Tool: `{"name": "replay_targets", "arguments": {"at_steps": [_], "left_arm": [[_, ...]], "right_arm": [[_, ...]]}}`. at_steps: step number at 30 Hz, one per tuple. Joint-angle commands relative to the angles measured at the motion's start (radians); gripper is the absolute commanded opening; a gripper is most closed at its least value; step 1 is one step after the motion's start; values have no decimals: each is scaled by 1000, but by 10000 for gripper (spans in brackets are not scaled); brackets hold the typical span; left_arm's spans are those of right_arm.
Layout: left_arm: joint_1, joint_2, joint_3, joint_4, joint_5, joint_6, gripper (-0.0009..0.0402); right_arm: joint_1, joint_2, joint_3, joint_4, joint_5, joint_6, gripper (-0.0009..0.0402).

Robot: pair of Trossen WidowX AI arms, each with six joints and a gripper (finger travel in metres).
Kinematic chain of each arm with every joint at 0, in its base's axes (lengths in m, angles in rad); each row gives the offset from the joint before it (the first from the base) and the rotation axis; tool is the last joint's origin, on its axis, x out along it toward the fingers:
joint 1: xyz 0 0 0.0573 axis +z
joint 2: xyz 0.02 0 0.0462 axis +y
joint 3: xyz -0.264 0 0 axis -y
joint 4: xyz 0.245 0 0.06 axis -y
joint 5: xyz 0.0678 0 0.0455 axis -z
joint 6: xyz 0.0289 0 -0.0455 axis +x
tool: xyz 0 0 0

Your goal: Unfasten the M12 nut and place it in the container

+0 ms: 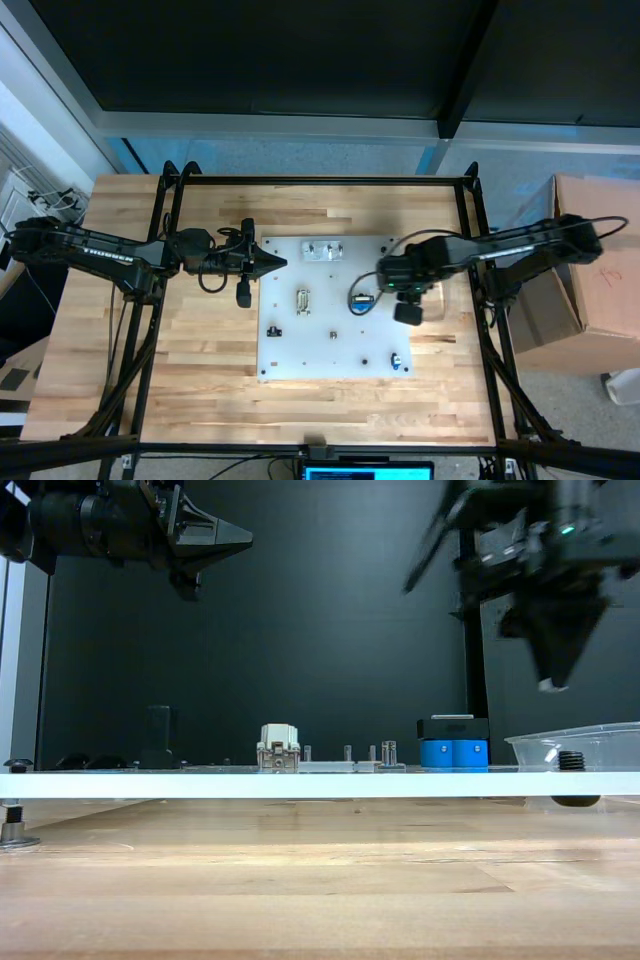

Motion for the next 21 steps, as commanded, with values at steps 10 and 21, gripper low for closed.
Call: {"name": "replay_targets", "arguments": {"at_steps": [10, 21], "left_arm": [[0, 0, 0, 0, 0, 0, 0], [0, 0, 0, 0, 0, 0, 0]], "right_arm": [[14, -159, -201, 6, 33, 59, 0], [13, -158, -279, 93, 13, 93, 104]]}}
